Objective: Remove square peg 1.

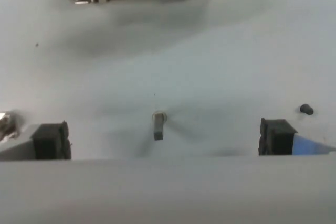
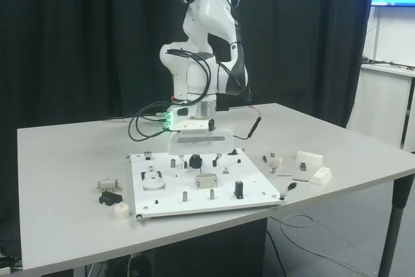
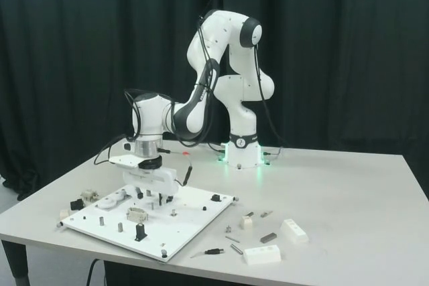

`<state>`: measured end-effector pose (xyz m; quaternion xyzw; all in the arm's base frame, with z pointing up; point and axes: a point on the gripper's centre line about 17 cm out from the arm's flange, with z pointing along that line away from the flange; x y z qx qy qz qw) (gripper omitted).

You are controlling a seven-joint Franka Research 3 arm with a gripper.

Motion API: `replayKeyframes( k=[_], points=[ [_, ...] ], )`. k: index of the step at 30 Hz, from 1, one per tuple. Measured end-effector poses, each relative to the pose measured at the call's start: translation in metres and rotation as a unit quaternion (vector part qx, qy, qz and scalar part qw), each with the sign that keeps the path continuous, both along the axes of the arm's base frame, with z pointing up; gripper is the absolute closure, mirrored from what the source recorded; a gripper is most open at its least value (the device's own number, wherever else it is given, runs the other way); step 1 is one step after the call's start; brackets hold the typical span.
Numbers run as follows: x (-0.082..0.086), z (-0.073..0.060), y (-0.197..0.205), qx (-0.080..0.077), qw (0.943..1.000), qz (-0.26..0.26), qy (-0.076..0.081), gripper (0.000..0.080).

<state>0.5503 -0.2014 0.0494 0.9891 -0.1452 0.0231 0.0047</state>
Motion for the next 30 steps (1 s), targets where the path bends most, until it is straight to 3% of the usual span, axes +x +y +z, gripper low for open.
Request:
replayKeyframes(
  k=[23,24,29,30],
  points=[
    [-0.002,-0.017,0.0,-0.01,0.9997,0.015,0.017,0.0003],
    [-0.002,-0.018,0.0,-0.011,0.9996,0.017,0.018,0.0096],
    [-0.003,-0.019,0.0,-0.012,0.9995,0.021,0.02,0.0096],
    [-0.003,-0.02,0.0,-0.012,0.9995,0.022,0.02,0.029]
  ],
)
